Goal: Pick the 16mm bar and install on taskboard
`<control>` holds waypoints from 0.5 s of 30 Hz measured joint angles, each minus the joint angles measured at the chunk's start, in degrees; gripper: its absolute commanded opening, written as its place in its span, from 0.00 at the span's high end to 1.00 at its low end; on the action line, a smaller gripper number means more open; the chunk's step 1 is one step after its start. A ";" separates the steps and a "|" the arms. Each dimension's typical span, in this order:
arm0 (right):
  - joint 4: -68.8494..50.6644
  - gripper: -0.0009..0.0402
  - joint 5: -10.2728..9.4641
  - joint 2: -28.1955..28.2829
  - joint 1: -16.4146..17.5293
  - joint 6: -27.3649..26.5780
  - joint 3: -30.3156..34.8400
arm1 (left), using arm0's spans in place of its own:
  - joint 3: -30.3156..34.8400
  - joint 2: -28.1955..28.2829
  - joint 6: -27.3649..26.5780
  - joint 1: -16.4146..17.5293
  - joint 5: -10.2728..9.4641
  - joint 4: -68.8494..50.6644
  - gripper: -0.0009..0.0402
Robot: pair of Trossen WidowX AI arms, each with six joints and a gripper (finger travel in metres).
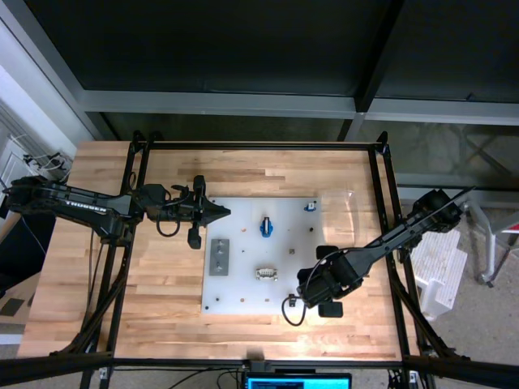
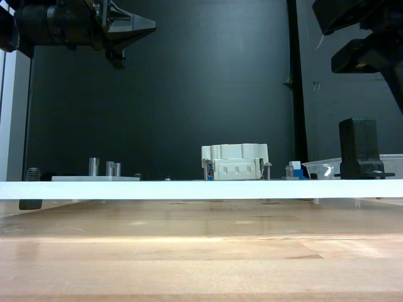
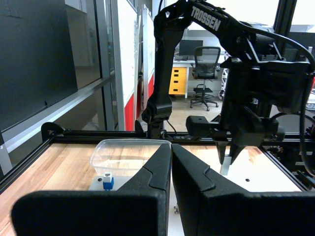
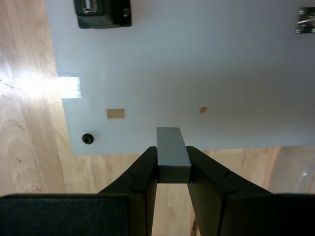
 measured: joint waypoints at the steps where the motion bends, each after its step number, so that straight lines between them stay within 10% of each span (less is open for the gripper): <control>1: 0.24 0.97 -0.02 0.28 0.24 0.17 0.00 | -0.02 0.00 0.00 0.00 0.00 0.00 0.98; 15: 3.54 0.97 -0.17 3.54 2.71 1.49 0.92 | -0.02 0.00 0.00 0.00 0.02 0.00 0.98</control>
